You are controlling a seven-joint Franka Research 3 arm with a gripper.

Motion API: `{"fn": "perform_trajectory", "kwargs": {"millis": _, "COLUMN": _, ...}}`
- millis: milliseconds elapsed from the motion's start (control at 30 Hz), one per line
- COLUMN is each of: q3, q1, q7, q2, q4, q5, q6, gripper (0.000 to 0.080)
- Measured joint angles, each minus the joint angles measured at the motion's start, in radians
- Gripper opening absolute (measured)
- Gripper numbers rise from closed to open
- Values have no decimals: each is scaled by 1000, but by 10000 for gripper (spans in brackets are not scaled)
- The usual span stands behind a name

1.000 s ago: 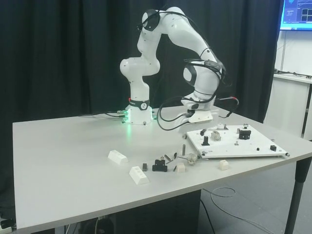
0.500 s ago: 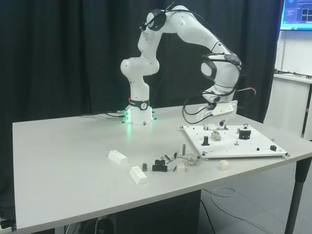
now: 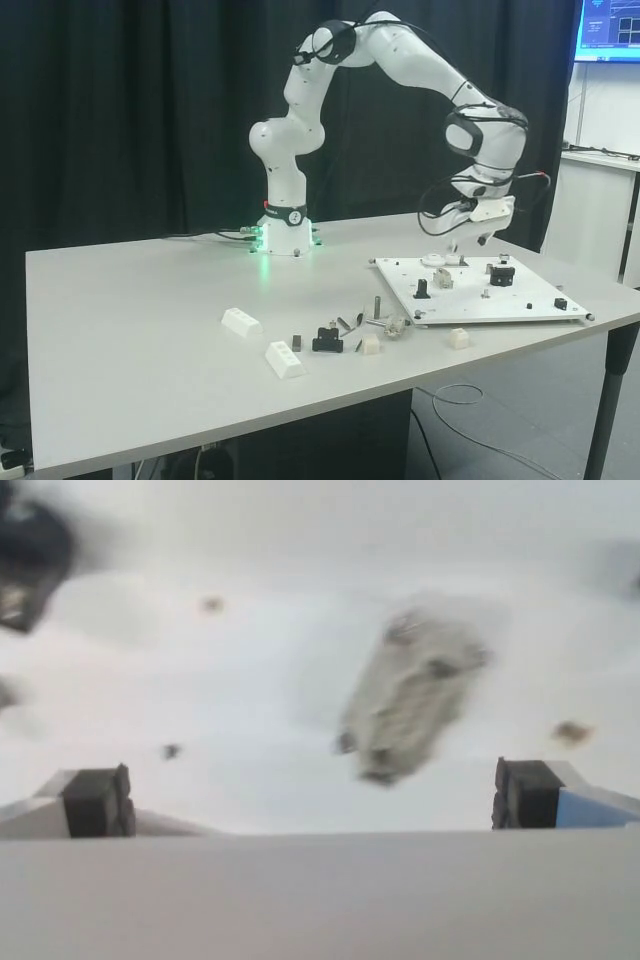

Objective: Remove bolt 4.

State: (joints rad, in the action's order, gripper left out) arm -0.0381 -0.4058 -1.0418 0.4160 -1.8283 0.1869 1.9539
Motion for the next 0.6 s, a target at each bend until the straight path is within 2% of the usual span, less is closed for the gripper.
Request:
{"fn": "perform_trajectory", "kwargs": {"millis": 233, "q3": 62, "q1": -34, "q7": -86, "q2": 0, "q4": 2, "q5": 3, "q6": 0, "gripper": 800}}
{"fn": "perform_trajectory", "kwargs": {"millis": 600, "q3": 220, "q1": -37, "q7": -191, "q2": 0, "q4": -16, "q5": 3, "q6": -1, "gripper": 800}}
